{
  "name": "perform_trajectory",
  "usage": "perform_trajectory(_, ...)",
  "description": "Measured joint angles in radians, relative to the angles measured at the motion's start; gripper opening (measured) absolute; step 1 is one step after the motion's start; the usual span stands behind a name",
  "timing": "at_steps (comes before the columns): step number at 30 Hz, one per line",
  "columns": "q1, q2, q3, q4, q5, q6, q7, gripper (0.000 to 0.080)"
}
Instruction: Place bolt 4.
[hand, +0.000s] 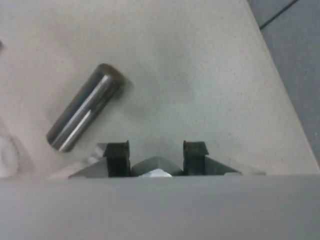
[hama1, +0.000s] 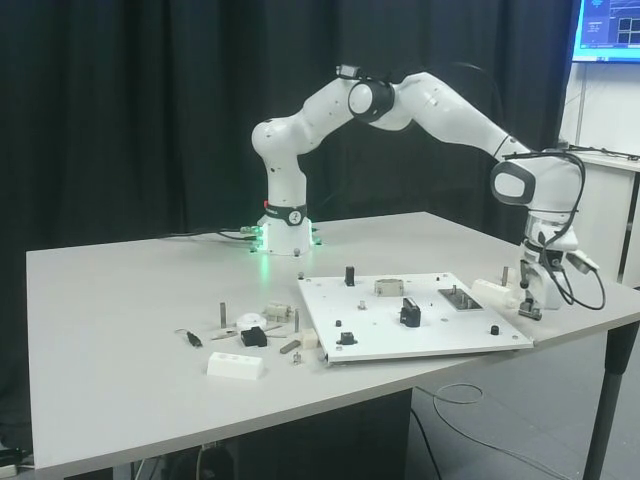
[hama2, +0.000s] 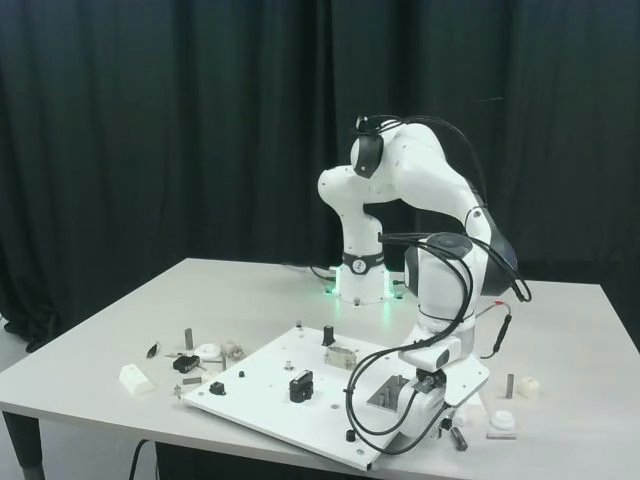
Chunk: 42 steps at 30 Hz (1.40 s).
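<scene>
A grey metal cylinder, bolt 4 (hand: 85, 107), lies on its side on the grey table; in the second room view it is the small dark pin (hama2: 458, 437) by the near table edge. My gripper (hand: 156, 156) hangs low over the table just beside it, open, with bare table between its black fingertips (hand: 118, 157). The first room view puts the gripper (hama1: 530, 300) at the table's right end, next to the white assembly board (hama1: 420, 335). There the bolt is hidden behind the hand.
The table edge (hand: 280, 85) runs close to the gripper, with floor beyond. The white board (hama2: 290, 410) carries black fixtures and a metal block (hama2: 342, 356). Loose pins and white pieces (hama2: 503, 420) lie near the gripper; several small parts (hama1: 250, 335) sit at the board's other side.
</scene>
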Motion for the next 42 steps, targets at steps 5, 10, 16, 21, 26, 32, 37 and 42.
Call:
perform_trajectory(5, 0.0, 0.008, -0.003, -0.004, -0.004, 0.016, 0.02, 0.0226)
perform_trajectory(10, 0.0, 0.017, -0.012, -0.006, -0.004, 0.028, 0.033, 0.0226)
perform_trajectory(16, -0.003, 0.025, -0.014, -0.006, -0.004, 0.041, 0.059, 0.0226)
perform_trajectory(21, -0.003, 0.028, -0.014, -0.006, -0.004, 0.05, 0.087, 0.0226)
perform_trajectory(26, -0.005, 0.029, -0.014, -0.006, -0.004, 0.051, 0.096, 0.0226)
perform_trajectory(32, -0.006, 0.029, -0.017, -0.006, -0.004, 0.051, 0.096, 0.0449)
perform_trajectory(37, -0.006, 0.029, -0.024, -0.003, -0.003, 0.051, 0.097, 0.07)
perform_trajectory(42, -0.006, 0.021, -0.032, 0.0, -0.003, 0.04, 0.12, 0.07)
